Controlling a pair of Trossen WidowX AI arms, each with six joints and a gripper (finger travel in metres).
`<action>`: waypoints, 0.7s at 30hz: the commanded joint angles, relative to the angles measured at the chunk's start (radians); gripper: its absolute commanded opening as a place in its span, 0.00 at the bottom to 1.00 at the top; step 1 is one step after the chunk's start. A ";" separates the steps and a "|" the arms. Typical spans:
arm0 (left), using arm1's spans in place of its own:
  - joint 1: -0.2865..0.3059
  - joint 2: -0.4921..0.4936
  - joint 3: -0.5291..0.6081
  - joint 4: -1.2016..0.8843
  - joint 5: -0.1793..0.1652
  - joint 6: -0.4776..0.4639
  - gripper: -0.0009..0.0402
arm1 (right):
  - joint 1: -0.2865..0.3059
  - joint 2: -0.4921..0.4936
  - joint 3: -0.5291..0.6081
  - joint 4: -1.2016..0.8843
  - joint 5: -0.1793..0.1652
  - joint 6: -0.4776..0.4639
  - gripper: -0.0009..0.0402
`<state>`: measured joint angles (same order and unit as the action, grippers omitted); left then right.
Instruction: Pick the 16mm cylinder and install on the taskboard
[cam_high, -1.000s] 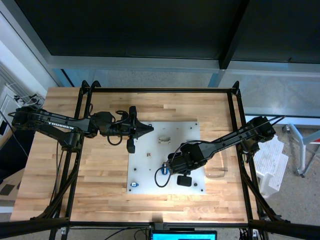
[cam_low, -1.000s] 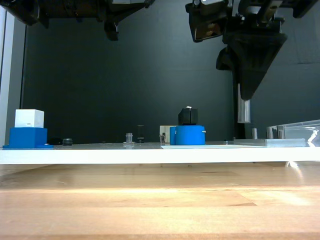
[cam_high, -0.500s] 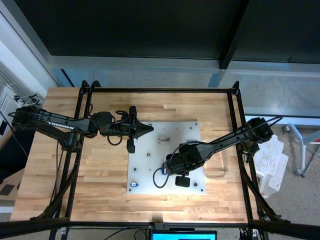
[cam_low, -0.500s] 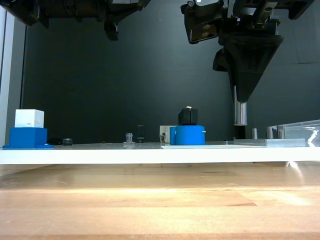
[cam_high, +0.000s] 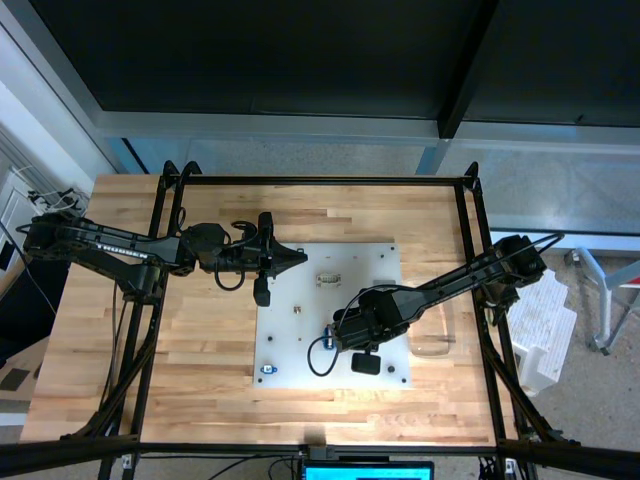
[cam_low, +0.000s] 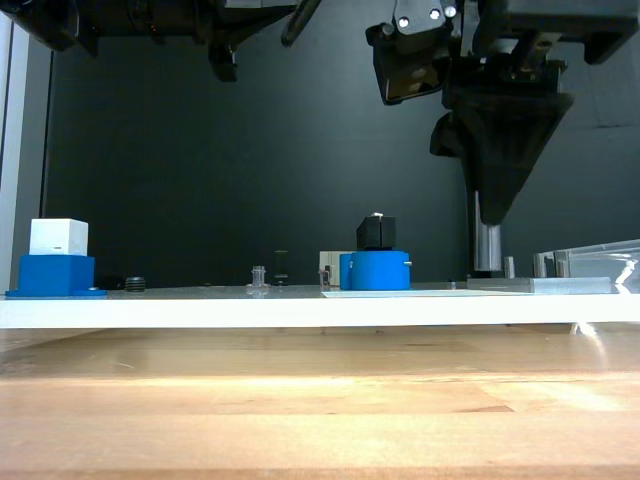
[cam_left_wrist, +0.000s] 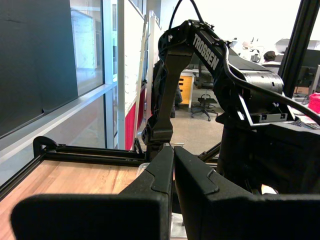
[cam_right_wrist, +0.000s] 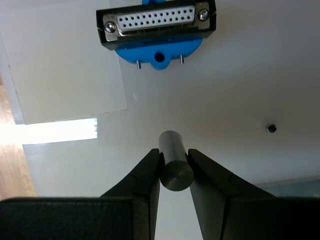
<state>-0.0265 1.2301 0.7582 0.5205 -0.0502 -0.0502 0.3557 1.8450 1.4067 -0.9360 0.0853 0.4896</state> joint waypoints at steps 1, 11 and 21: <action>0.000 0.000 0.000 0.001 0.000 0.000 0.02 | 0.001 -0.001 -0.022 0.031 0.000 0.001 0.03; 0.000 0.000 0.000 0.000 0.000 0.000 0.02 | 0.004 -0.001 -0.045 0.046 0.000 0.001 0.03; 0.000 0.000 0.000 0.000 0.000 0.000 0.02 | 0.005 -0.001 -0.045 0.048 0.001 0.001 0.03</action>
